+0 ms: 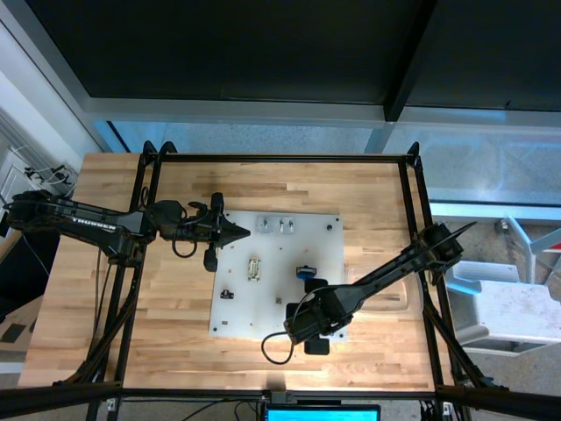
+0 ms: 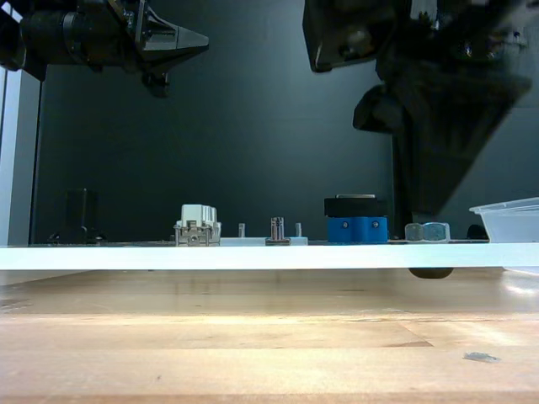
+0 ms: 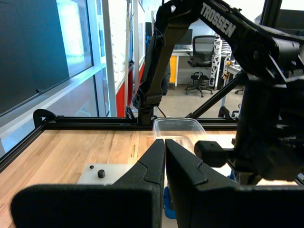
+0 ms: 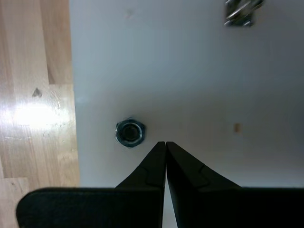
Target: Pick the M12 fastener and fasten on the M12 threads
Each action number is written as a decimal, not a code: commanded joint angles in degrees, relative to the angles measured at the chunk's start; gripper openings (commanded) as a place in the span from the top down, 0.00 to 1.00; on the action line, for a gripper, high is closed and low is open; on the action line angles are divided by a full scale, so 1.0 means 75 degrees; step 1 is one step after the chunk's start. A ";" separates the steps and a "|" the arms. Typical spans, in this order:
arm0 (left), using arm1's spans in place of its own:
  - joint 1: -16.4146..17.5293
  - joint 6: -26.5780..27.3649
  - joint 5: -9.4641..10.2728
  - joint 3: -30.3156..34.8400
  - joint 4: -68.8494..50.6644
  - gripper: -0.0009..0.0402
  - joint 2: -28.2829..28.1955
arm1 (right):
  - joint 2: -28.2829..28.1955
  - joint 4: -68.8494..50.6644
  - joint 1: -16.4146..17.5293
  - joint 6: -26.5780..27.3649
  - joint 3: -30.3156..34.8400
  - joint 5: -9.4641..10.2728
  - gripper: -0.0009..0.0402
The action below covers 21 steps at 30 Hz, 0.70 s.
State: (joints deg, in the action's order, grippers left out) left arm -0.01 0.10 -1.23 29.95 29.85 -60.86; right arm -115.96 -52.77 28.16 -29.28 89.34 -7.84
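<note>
Right gripper (image 4: 166,143), pinched together, beside the nut (image 2: 427,231) on its stud (image 4: 128,133), blue block (image 2: 356,229) close by — left gripper (image 3: 165,142), likewise together, over the board's (image 1: 241,303) left edge.

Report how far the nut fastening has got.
Looks done: the silver nut sits low on the white board, dark core filling its hole, apparently on its stud. In hand: nothing; the right end effector hovers shut and empty beside it. The left end effector hangs shut over the board's far left corner. Left: at most retreating.

Nut (image 4: 129,132) beside R gripper (image 4: 165,143) tips (closed)
</note>
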 commanded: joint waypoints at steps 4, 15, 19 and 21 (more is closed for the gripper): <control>0.0000 0.0000 -0.0003 0.0000 0.0003 0.98 0.0000 | -0.0099 0.0256 0.0000 0.0020 -0.0015 0.0460 0.98; 0.0003 0.0000 -0.0003 0.0000 0.0000 0.98 0.0000 | -0.0076 0.0213 0.0000 0.0358 -0.0015 0.1661 0.98; 0.0003 0.0000 -0.0003 0.0000 0.0003 0.98 0.0000 | -0.0052 0.0160 0.0000 0.0356 -0.0015 0.1652 0.98; 0.0000 0.0000 -0.0003 0.0000 0.0003 0.98 0.0000 | -0.0052 0.0117 0.0009 0.0356 -0.0015 0.1652 0.98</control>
State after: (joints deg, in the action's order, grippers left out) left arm -0.01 0.10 -1.23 29.95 29.85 -60.86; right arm -116.51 -51.59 27.99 -26.63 89.23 4.36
